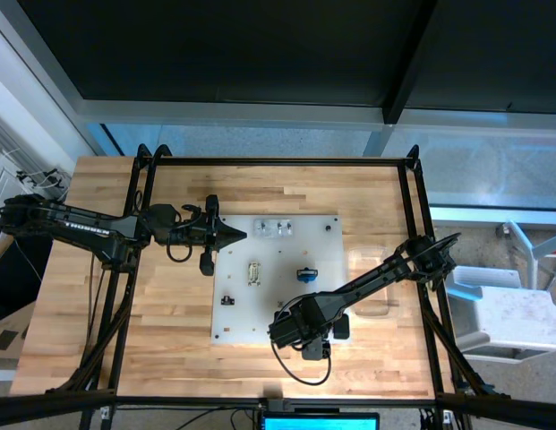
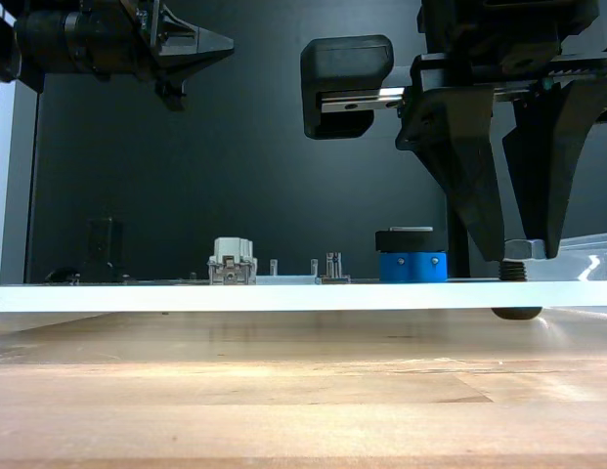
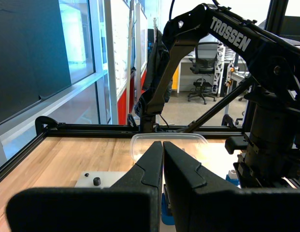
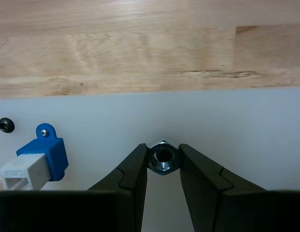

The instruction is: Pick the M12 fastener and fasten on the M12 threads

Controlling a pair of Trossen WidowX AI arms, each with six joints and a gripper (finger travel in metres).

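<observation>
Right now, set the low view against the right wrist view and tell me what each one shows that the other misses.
Only the low view shows the black ribbed stud directly under the M12 nut, and the left gripper held high at the left. Only the right wrist view shows the nut's open bore, seen end-on. Both show the right gripper, jaws closed on the nut, over the white board.
</observation>
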